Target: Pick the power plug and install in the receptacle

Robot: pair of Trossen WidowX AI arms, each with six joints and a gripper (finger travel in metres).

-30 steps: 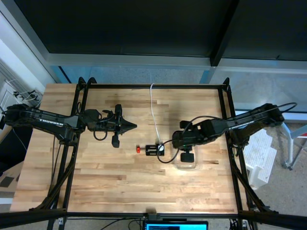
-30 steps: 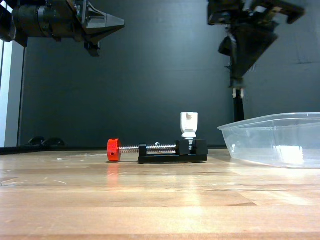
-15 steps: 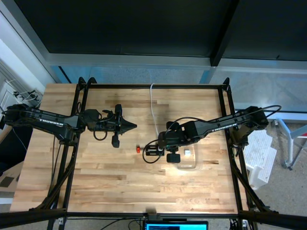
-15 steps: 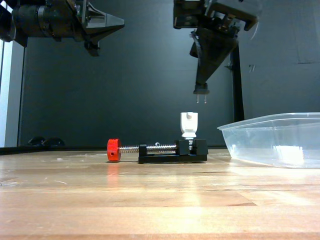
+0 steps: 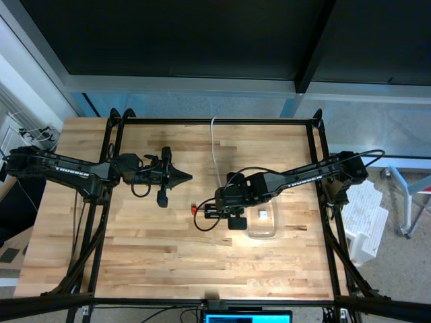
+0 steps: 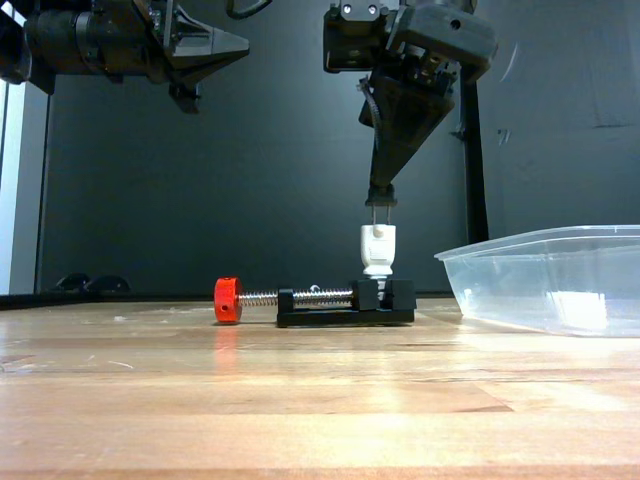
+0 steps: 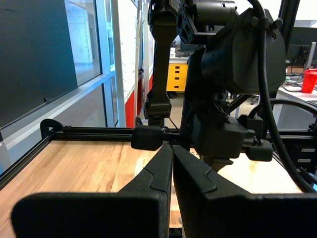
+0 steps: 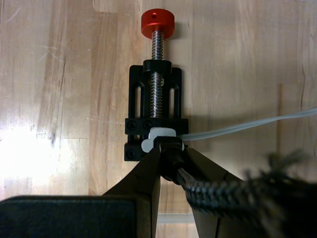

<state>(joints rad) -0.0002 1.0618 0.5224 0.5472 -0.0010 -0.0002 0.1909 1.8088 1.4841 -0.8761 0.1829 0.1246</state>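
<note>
Tray (image 6: pixel 545 272) beside receptacle (image 6: pixel 378 246), right gripper (image 6: pixel 381 190) clamping power plug (image 6: pixel 381 201) above it, left gripper (image 6: pixel 241 43) closed aloft.

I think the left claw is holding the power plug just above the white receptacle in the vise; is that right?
Not quite: it is the right claw, not the left, that holds the power plug just above the white receptacle in the vise, as the low view shows. The left claw hangs shut and empty, high off to the left.
</note>
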